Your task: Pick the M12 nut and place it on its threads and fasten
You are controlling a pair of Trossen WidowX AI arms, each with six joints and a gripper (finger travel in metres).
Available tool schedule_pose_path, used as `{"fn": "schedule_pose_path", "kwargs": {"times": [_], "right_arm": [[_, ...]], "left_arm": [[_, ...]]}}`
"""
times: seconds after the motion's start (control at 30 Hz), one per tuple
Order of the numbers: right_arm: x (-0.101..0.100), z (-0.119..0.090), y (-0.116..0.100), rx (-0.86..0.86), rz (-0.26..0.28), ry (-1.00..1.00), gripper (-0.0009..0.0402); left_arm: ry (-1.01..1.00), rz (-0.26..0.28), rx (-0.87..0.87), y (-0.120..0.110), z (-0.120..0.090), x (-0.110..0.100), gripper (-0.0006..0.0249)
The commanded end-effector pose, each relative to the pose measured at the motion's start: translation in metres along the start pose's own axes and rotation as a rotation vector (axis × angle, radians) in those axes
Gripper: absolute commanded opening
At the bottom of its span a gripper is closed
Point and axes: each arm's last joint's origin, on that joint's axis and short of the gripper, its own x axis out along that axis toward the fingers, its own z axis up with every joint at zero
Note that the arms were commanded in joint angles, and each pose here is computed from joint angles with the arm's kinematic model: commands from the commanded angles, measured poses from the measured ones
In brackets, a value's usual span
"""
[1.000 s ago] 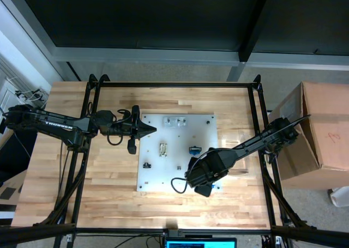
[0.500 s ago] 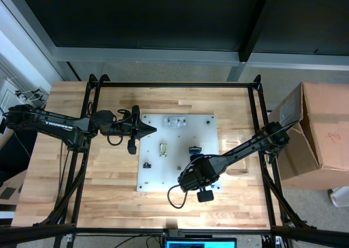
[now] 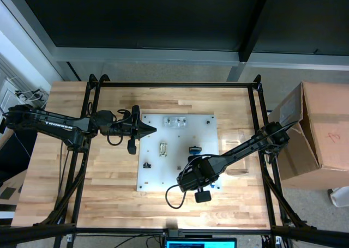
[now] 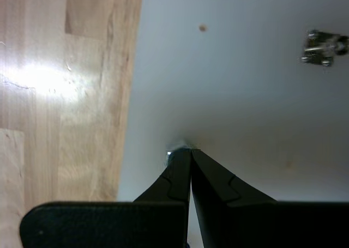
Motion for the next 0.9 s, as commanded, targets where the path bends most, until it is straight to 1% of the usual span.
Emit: {"fn": "schedule_pose_path", "kwargs": {"times": [0.03,0.33,0.9], "right_arm": [[0.003,-0.001,0.001,-0.002,-0.001,0.003,0.0],[0.004,-0.002,0.002,0.002,0.0,0.004,0.0],[0.014,-0.005,0.002,0.003,0.004,-0.013,0.0]], "left_arm": [[0.0,0.0,0.0,0.0,0.0,0.0,0.0],[0.0,0.0,0.0,0.0,0.0,0.0,0.0],[0.0,0.0,0.0,0.0,0.0,0.0,0.0]]}}
